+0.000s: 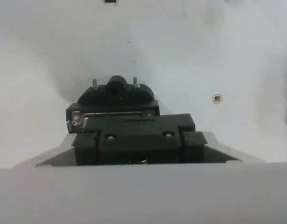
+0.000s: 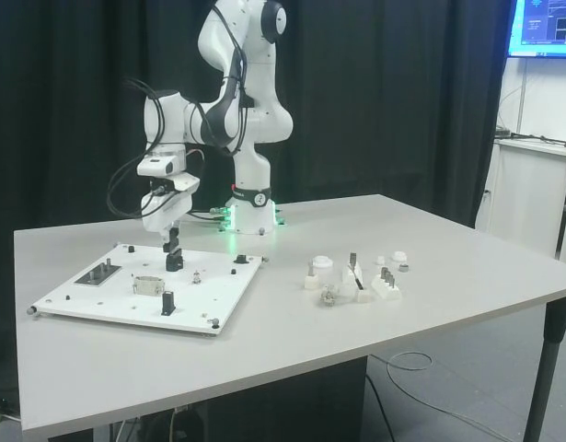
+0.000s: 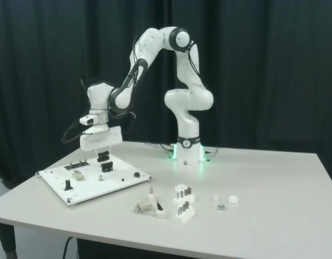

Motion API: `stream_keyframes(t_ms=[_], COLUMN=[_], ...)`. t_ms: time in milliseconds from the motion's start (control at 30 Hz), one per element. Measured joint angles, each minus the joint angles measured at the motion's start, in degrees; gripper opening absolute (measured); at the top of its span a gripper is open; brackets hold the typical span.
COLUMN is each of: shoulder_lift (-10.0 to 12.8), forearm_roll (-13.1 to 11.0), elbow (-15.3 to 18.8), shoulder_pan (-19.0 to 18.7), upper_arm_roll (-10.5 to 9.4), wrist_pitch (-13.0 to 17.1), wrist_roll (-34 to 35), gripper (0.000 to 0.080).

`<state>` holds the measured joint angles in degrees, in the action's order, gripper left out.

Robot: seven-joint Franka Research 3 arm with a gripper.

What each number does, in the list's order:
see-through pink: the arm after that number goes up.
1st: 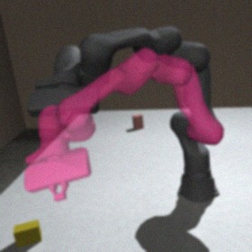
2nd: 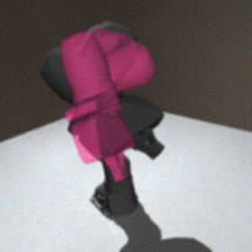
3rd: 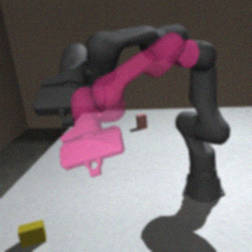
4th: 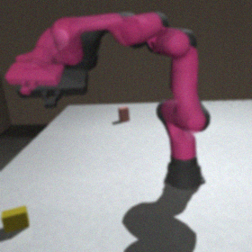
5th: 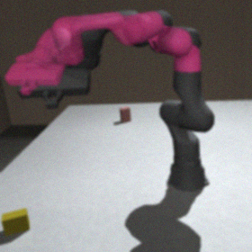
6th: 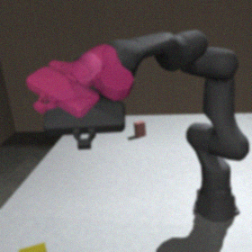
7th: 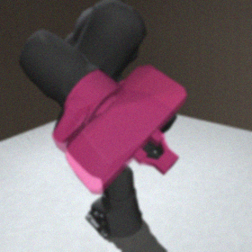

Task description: Insert D-SUB.

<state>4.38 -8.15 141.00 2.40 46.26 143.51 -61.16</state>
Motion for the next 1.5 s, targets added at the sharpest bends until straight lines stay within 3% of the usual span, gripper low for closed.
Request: stream_keyframes(t_ms=[1500], shoulder_lift=[-1.57], forearm_roll=[0.10], elbow=[1.66], shoulder_pan=[0.22], upper_arm_roll=[0.31], wrist_pitch=[-0.17], wrist_roll=[-1.93], gripper=[0.0382])
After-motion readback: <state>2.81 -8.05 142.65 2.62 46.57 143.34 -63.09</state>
